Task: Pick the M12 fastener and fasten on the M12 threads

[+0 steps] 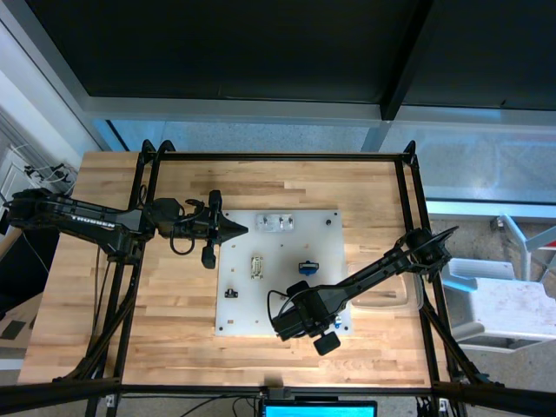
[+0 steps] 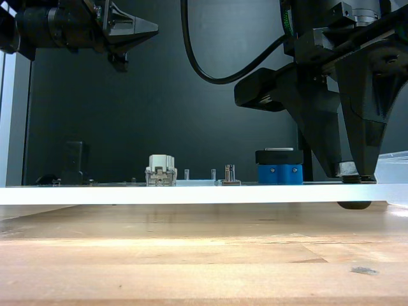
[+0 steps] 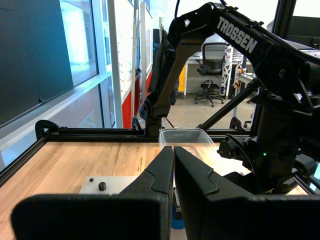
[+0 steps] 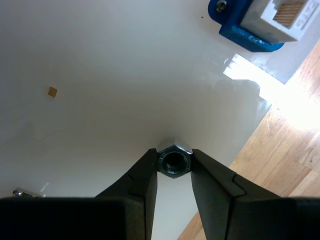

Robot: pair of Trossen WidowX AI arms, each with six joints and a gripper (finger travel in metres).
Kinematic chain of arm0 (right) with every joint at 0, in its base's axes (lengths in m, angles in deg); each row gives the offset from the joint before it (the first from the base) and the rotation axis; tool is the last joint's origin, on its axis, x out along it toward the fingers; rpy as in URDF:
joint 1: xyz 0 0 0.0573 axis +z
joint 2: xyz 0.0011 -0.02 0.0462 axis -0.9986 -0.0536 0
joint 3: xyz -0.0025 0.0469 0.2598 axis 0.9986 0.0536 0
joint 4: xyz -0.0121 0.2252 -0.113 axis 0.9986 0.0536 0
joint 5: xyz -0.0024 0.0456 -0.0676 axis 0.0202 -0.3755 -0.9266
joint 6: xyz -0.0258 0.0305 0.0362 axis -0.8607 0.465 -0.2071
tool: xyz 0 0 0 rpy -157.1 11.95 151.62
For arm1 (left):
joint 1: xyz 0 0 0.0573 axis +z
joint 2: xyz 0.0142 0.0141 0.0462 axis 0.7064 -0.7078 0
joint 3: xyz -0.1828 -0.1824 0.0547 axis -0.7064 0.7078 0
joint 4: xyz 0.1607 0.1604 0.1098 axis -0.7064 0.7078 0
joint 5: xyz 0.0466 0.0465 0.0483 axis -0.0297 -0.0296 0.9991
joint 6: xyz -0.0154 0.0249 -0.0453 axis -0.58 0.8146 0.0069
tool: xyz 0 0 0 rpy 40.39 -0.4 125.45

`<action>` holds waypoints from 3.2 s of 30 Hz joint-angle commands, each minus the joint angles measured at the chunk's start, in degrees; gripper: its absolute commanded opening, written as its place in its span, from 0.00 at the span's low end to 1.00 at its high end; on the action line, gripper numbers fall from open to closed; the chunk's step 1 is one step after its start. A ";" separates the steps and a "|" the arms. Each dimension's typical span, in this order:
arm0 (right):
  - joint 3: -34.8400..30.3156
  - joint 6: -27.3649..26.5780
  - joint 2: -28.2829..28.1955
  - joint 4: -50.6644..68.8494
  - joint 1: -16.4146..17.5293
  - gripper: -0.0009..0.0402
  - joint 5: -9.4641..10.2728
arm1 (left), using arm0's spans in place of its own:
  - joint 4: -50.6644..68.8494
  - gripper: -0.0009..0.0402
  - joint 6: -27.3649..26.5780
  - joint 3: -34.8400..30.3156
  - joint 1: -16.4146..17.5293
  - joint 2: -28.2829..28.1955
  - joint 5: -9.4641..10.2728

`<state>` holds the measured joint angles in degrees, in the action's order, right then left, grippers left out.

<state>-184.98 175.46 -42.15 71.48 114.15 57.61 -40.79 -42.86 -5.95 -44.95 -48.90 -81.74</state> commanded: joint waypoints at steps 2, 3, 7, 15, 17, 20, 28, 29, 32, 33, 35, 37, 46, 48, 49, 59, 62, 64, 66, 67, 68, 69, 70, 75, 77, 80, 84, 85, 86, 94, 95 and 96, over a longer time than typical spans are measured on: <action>-0.02 -0.09 0.00 -0.11 -0.02 0.15 0.02 | -0.02 0.02 0.00 0.00 0.02 0.00 -0.02; -0.02 -0.09 0.00 -0.11 -0.02 0.15 0.04 | -0.02 0.02 0.00 0.00 0.00 0.00 -0.02; -0.02 -0.09 0.00 -0.20 0.00 0.15 0.04 | -0.02 0.02 0.00 0.00 0.00 0.00 -0.02; -0.02 -0.39 0.00 0.11 0.00 0.15 -0.07 | -0.02 0.02 0.00 0.00 0.00 0.00 -0.02; -0.02 -0.44 0.00 0.46 0.00 0.15 -0.09 | -0.02 0.02 0.00 0.00 0.02 0.00 -0.02; -0.02 -0.26 0.00 0.70 0.04 0.18 -0.50 | -0.02 0.02 0.00 0.00 0.00 0.00 -0.02; -0.02 0.09 0.44 0.92 0.20 0.37 -0.48 | -0.02 0.02 0.00 0.00 0.00 0.00 -0.02; -0.02 0.04 0.44 0.85 0.20 0.40 -0.46 | -0.02 0.02 0.00 0.00 0.00 0.00 -0.02; -0.04 -0.13 0.48 0.55 0.26 0.47 -0.44 | -0.02 0.02 0.00 0.00 0.00 0.00 -0.02; -0.09 -0.13 0.74 0.48 0.28 0.49 -0.39 | -0.02 0.02 0.00 0.00 0.00 0.00 -0.02; -0.07 -0.35 1.55 0.61 0.44 0.51 -0.39 | -0.02 0.02 0.00 0.00 0.00 0.00 -0.02; -0.07 -0.35 2.64 0.72 0.44 0.52 -0.37 | -0.02 0.02 0.00 0.00 0.02 0.00 -0.02; -0.07 -21.94 8.66 3.32 0.44 0.52 -2.62 | -0.02 0.02 0.00 0.00 0.00 0.00 -0.02; -0.07 -32.52 8.79 4.44 0.31 0.52 -6.32 | -0.02 0.02 0.00 0.00 0.02 0.00 -0.02; -0.07 -35.67 8.81 5.35 0.31 0.52 -7.87 | -0.02 0.02 0.00 0.00 0.00 0.00 -0.02; -0.02 -64.28 8.81 7.21 0.28 0.52 -10.56 | -0.02 0.02 0.00 0.00 0.02 0.00 -0.02; -0.02 -74.44 8.81 7.23 0.31 0.52 -10.56 | -0.02 0.02 0.00 0.00 0.02 0.00 -0.02; -0.02 -84.85 8.81 7.17 0.28 0.52 -10.60 | -0.02 0.02 0.00 0.00 0.00 0.00 -0.02; -0.02 -93.72 8.81 7.13 0.26 0.52 -10.58 | -0.02 0.02 0.00 0.00 0.02 0.00 -0.02; -0.02 -96.94 8.81 7.13 0.28 0.52 -10.56 | -0.02 0.02 0.00 0.00 0.00 0.00 -0.02; -0.02 -99.25 8.81 7.06 0.28 0.52 -10.54 | -0.02 0.02 0.00 0.00 0.02 0.00 -0.02; -0.02 -101.31 8.81 6.93 0.31 0.52 -10.51 | -0.02 0.02 0.00 0.00 0.02 0.00 -0.02; -0.02 -103.38 8.81 6.71 0.33 0.52 -10.51 | -0.02 0.02 0.00 0.00 0.00 0.00 -0.02; -0.02 -116.15 8.81 6.71 0.59 0.52 -10.25 | -0.02 0.02 0.00 0.00 0.02 0.00 -0.02; -0.02 -125.57 8.81 6.71 0.66 0.52 -10.25 | -0.02 0.02 0.00 0.00 0.00 0.00 -0.02; -0.02 -138.49 8.81 6.60 0.70 0.52 -9.99 | -0.02 0.02 0.00 0.00 0.00 0.00 -0.02; 0.04 -151.29 8.81 6.73 0.79 0.52 -10.01 | -0.02 0.02 0.00 0.00 0.00 0.00 -0.02; 0.15 -153.24 8.81 6.71 0.79 0.52 -9.92 | -0.02 0.02 0.00 0.00 0.02 0.00 -0.02; 0.26 -155.67 8.81 6.60 0.79 0.52 -9.31 | -0.02 0.02 0.00 0.00 0.00 0.00 -0.02; 1.51 -161.30 8.81 5.14 0.35 0.32 -5.55 | -0.02 0.02 0.00 0.00 0.00 0.00 -0.02; 1.64 -161.35 8.81 4.76 0.26 0.28 -5.53 | -0.02 0.02 0.00 0.00 0.02 0.00 -0.02; 1.84 -161.33 8.81 4.24 0.24 0.23 -5.53 | -0.02 0.02 0.00 0.00 0.00 0.00 -0.02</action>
<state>-183.36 14.07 -33.30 76.38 114.46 52.12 -40.79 -42.88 -5.93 -44.95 -48.90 -81.76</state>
